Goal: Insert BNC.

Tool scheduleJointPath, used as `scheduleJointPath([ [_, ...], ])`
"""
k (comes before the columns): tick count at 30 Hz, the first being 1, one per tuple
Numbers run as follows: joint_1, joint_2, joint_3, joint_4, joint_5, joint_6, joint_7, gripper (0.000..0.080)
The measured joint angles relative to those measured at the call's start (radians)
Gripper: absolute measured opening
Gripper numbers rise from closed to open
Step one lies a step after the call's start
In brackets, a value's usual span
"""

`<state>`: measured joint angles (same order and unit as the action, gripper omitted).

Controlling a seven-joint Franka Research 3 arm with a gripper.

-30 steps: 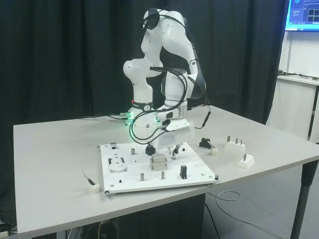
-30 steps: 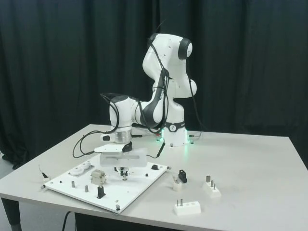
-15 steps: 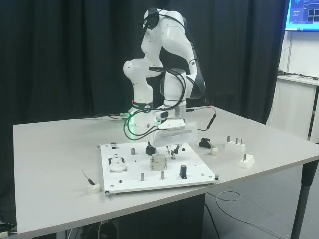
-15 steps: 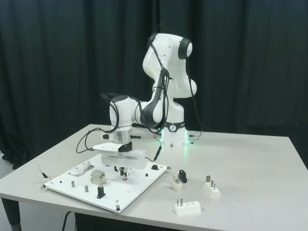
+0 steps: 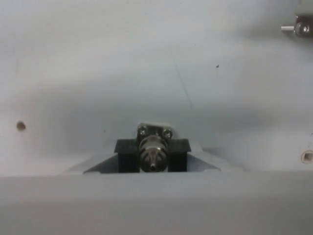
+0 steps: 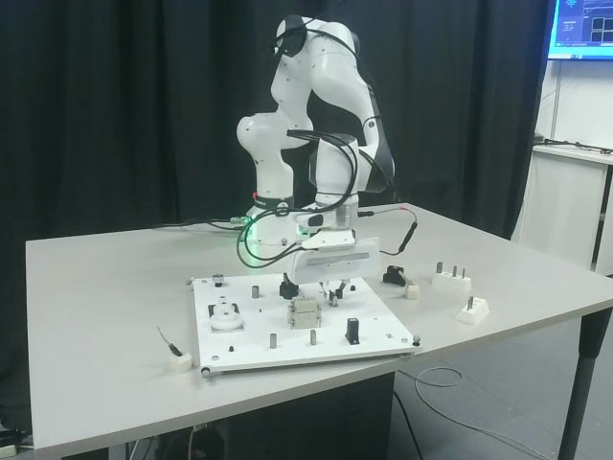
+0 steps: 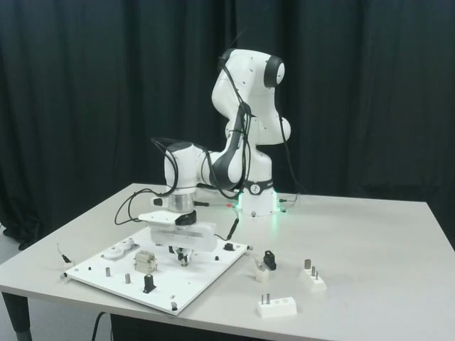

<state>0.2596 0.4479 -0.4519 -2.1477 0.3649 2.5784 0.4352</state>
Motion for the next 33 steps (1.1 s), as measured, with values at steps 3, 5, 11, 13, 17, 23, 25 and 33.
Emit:
scheduleJointPath([
  [3, 0.000, 0.000, 0.000, -0.001, 0.000, 0.004, -0.018, 0.0120],
  [5, 0.001, 0.000, 0.000, -0.001, 0.000, 0.005, -0.025, 0.0120],
  [11, 0.001, 0.000, 0.000, -0.002, 0.000, 0.006, -0.034, 0.0120],
  [13, 0.001, 0.000, 0.000, -0.002, 0.000, 0.006, -0.036, 0.0120],
  [17, 0.001, 0.001, 0.000, -0.002, 0.000, 0.007, -0.040, 0.0120],
  [23, 0.001, 0.004, 0.001, -0.002, 0.000, 0.010, -0.042, 0.0120],
  [25, 0.001, 0.004, 0.001, -0.002, 0.000, 0.011, -0.042, 0.0120],
  [33, 0.001, 0.004, 0.002, -0.003, 0.000, 0.013, -0.042, 0.0120],
])
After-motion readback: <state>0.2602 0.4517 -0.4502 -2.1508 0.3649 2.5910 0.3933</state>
